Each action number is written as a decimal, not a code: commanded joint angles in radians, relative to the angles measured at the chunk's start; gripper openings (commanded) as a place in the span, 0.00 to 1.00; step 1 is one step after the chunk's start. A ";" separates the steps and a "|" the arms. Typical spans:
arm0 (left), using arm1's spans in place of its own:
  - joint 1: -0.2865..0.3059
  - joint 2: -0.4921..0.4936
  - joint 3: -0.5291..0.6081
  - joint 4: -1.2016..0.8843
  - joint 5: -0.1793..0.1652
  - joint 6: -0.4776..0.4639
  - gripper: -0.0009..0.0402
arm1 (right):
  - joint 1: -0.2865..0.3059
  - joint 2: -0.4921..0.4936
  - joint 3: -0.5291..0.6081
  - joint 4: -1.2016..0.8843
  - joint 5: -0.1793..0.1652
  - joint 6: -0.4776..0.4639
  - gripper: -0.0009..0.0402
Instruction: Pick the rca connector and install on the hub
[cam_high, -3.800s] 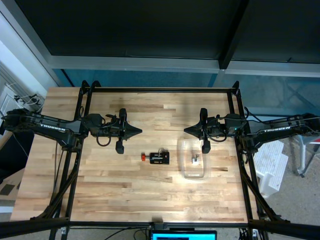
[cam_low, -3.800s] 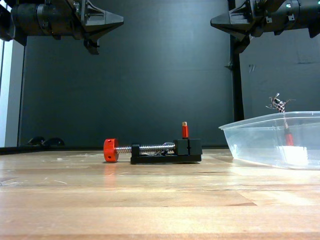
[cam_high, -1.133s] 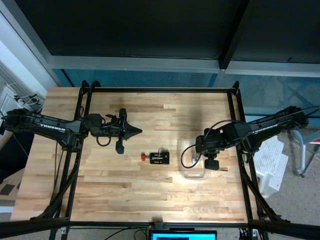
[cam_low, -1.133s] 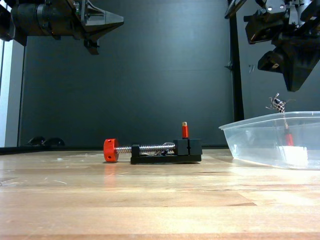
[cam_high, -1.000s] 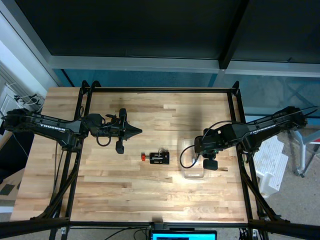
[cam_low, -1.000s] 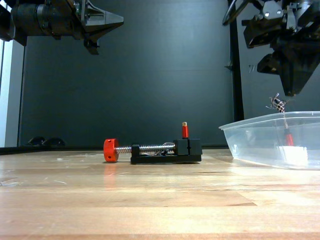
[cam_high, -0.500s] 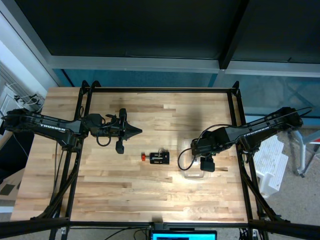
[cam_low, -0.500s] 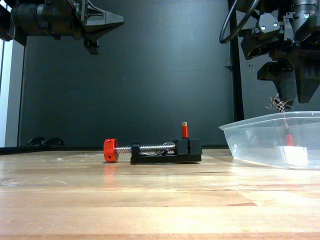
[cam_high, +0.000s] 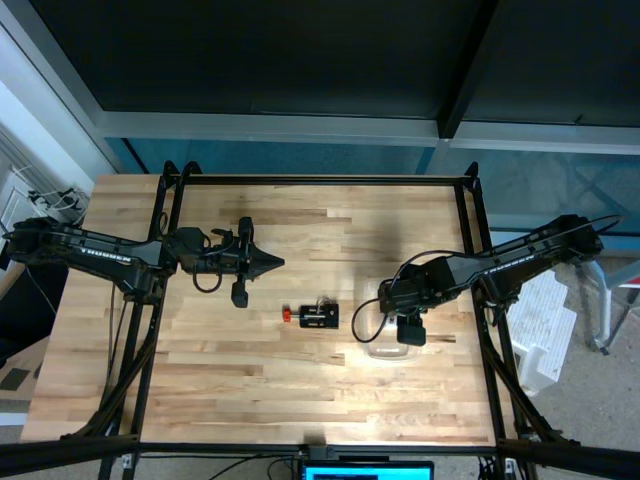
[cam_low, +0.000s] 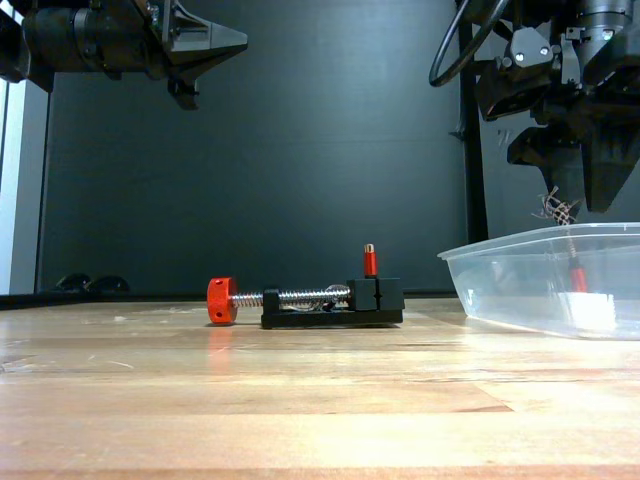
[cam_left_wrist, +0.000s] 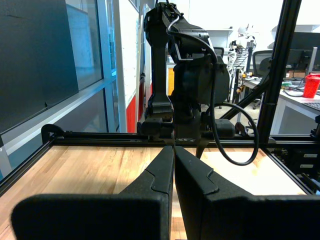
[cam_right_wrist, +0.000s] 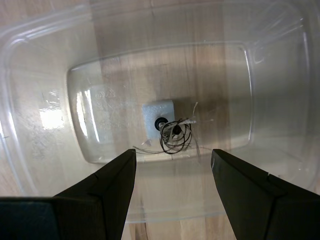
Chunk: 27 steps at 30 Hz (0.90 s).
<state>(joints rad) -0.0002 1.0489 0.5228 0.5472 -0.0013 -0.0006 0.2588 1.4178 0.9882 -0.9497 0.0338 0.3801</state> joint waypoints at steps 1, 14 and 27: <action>0.000 0.000 0.000 0.000 0.000 0.000 0.02 | 0.011 0.019 -0.002 0.015 0.001 0.001 0.53; 0.000 0.000 0.000 0.000 0.000 0.000 0.02 | 0.024 0.092 -0.005 0.080 0.026 -0.003 0.53; 0.000 0.000 0.000 0.000 0.000 0.000 0.02 | 0.029 0.142 -0.018 0.117 0.026 -0.022 0.52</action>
<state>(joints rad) -0.0002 1.0489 0.5224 0.5472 -0.0013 -0.0006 0.2882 1.5547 0.9745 -0.8375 0.0605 0.3576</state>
